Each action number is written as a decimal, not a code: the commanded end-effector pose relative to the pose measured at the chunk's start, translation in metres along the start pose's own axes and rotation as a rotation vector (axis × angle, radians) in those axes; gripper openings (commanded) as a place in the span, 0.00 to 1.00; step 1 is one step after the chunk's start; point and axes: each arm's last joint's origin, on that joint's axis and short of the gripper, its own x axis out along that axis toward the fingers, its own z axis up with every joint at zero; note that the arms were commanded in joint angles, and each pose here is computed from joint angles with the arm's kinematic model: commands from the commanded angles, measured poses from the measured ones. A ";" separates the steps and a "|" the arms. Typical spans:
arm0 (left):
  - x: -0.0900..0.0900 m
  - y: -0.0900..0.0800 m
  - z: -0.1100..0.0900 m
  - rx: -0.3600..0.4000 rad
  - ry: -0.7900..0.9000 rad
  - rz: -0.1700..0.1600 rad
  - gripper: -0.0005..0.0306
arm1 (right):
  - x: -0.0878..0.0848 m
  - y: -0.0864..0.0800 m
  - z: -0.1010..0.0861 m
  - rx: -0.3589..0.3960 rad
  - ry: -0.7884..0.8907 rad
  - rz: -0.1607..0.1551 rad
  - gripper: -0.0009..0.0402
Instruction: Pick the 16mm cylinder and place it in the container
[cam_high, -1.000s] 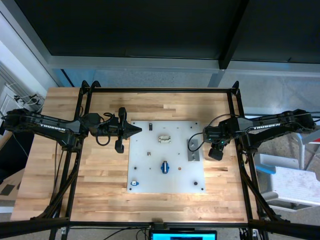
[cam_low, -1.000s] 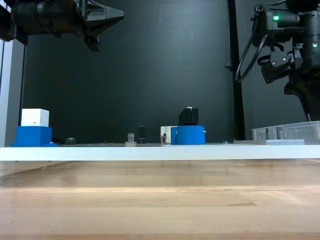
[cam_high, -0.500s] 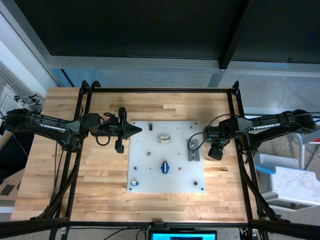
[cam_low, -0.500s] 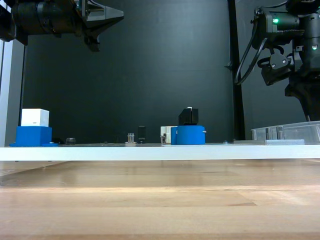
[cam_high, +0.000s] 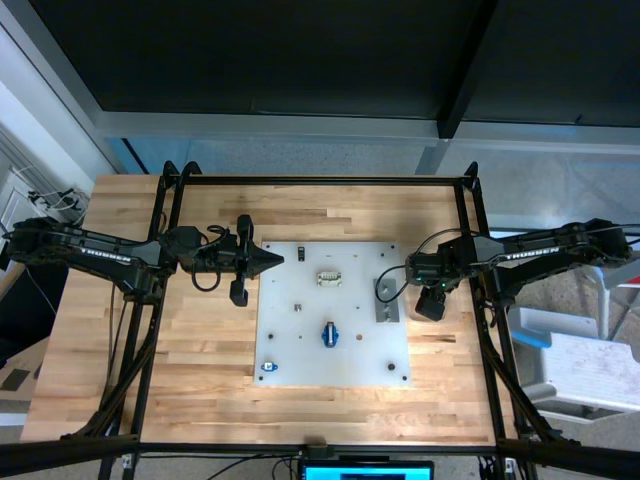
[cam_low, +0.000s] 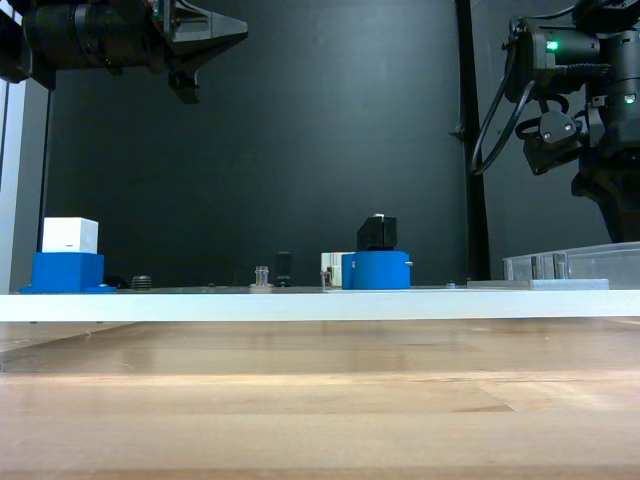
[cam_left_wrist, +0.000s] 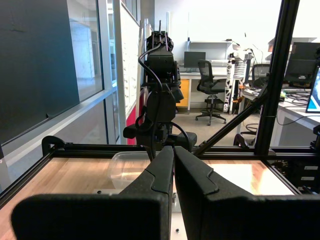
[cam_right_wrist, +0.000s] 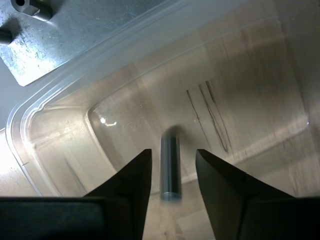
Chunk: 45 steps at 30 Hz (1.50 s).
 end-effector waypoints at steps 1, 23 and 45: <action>0.000 0.000 0.000 0.000 0.000 0.000 0.02 | 0.000 0.000 0.000 -0.001 -0.001 0.000 0.40; 0.000 0.000 0.000 0.000 0.000 0.000 0.02 | -0.009 0.003 0.004 -0.002 -0.006 0.033 0.45; 0.000 0.000 0.000 0.000 0.001 0.000 0.02 | -0.011 0.002 0.002 -0.004 0.008 0.026 0.45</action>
